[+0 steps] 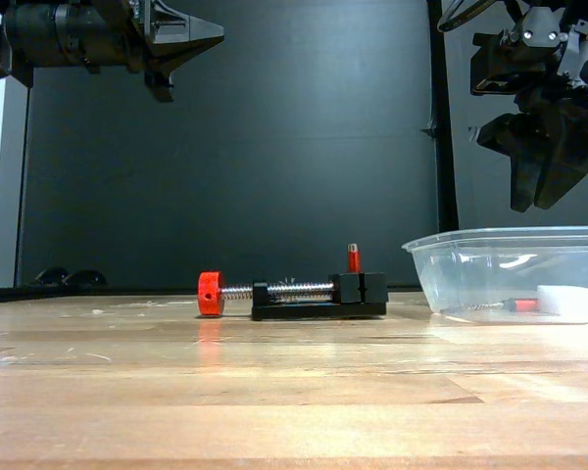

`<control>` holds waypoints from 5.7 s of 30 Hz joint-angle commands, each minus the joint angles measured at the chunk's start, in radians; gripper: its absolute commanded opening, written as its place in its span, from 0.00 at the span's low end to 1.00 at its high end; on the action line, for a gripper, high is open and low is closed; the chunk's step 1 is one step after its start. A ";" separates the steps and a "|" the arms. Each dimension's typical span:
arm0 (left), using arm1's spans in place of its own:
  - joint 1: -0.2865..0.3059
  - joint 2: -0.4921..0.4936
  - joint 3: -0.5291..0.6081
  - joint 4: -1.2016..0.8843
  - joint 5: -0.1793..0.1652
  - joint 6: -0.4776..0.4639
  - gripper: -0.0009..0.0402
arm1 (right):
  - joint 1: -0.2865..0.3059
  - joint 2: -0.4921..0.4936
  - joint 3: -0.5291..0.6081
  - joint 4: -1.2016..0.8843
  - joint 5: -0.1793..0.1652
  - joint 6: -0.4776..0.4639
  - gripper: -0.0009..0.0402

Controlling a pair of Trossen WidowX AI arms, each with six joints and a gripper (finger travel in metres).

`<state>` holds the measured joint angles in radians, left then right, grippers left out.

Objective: Remove the RCA connector from the receptacle and place in the container

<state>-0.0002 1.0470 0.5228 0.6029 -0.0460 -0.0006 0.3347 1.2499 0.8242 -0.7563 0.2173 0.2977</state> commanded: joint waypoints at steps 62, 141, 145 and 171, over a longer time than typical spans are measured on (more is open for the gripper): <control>0.000 0.000 0.000 0.000 0.000 0.000 0.02 | -0.391 -0.223 -0.159 1.106 -0.271 -0.277 0.02; 0.000 0.000 0.000 0.000 0.000 0.000 0.02 | -0.389 -0.228 -0.222 1.160 -0.262 -0.279 0.02; 0.000 0.000 0.000 0.000 0.000 0.000 0.02 | -0.389 -0.228 -0.222 1.160 -0.262 -0.279 0.02; 0.000 0.000 0.000 0.000 0.000 0.000 0.02 | -0.389 -0.228 -0.222 1.160 -0.262 -0.279 0.02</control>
<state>-0.0002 1.0470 0.5224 0.6025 -0.0460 -0.0006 -0.0547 1.0218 0.6018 0.4038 -0.0452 0.0181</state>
